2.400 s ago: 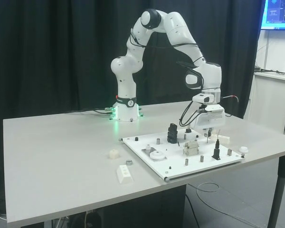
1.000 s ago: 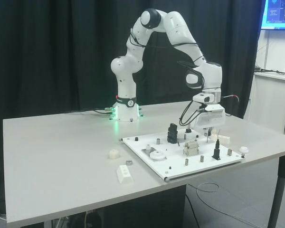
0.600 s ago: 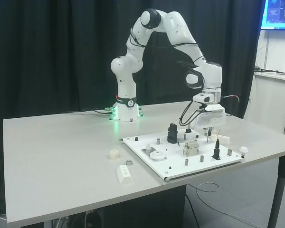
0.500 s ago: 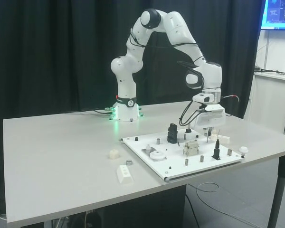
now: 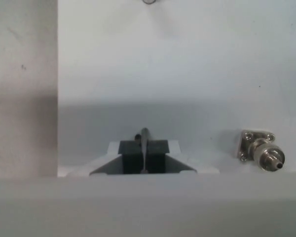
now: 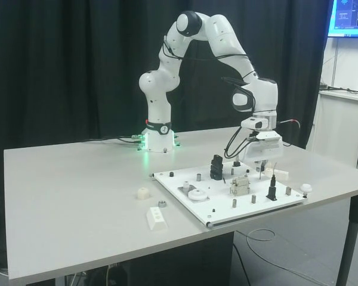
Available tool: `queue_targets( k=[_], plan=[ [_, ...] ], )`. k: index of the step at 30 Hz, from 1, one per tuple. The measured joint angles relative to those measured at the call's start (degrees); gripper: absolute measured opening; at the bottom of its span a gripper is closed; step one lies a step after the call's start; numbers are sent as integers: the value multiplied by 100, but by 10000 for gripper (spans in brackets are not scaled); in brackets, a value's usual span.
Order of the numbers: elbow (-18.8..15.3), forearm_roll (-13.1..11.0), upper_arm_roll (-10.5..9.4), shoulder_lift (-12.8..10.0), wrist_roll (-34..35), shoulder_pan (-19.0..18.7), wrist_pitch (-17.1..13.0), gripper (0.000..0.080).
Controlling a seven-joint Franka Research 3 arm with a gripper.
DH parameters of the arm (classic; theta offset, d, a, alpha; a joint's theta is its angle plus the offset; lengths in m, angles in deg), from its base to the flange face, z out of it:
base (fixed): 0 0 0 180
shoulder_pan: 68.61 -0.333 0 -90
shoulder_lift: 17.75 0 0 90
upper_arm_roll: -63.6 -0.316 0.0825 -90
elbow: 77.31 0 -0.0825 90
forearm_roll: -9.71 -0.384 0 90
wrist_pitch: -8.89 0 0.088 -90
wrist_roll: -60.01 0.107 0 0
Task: Insert round peg 1.
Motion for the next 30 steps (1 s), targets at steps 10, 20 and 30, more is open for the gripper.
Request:
queue_targets(
  k=[10,20,30],
  plan=[
    [-24,3,1,15,0,3,0,16],
    [-89,6,1,63,0,12,1,16],
    [-126,6,-3,89,0,11,1,16]
  ],
)
